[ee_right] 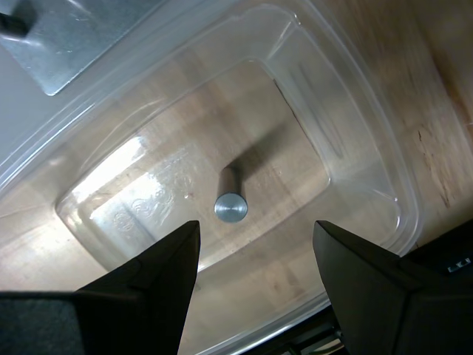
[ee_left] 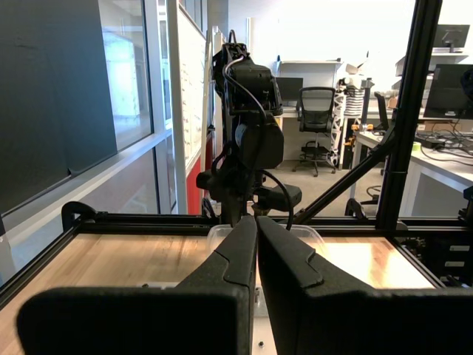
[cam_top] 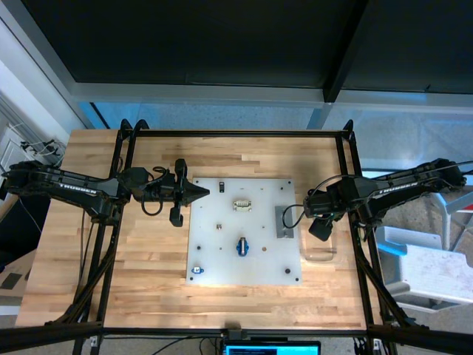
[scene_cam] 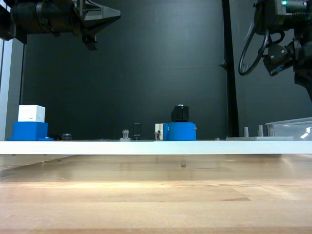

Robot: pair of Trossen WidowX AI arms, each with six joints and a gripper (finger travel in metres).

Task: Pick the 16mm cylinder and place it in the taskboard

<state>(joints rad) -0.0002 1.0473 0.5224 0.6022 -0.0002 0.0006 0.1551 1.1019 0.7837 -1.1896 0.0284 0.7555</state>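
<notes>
Our right hand [ee_right: 256, 226] hangs over the clear tray [ee_right: 362, 140], which sits on the tabletop [cam_top: 148, 281] just beside the right edge of the taskboard [cam_top: 222, 251]. Its fingers [ee_right: 140, 296] are spread wide and hold nothing. The 16mm cylinder [ee_right: 230, 201] stands on end inside the tray, its round metal top facing up at the hand. It is apart from every wall of the tray and is not touched by either finger. From the wrist view it lies between the two spread fingers but below them. The tray's raised walls ring the cylinder on all sides.

On the board's right side, next to the tray, lies a grey block [cam_top: 284, 222]. Farther in we see a blue fitting [cam_top: 242, 246] with a dark top, and a small cream connector [cam_top: 242, 203] towards the far edge. Near the board's left front corner stands a little blue base with a white cube [scene_cam: 31, 113] on it.

Our left hand [cam_top: 201, 191] is held high over the board's left edge, well apart from the tray. Its fingers are pressed together into a point and hold nothing, aimed across the board at the right arm. A black frame [cam_top: 236, 134] runs around the tabletop.
</notes>
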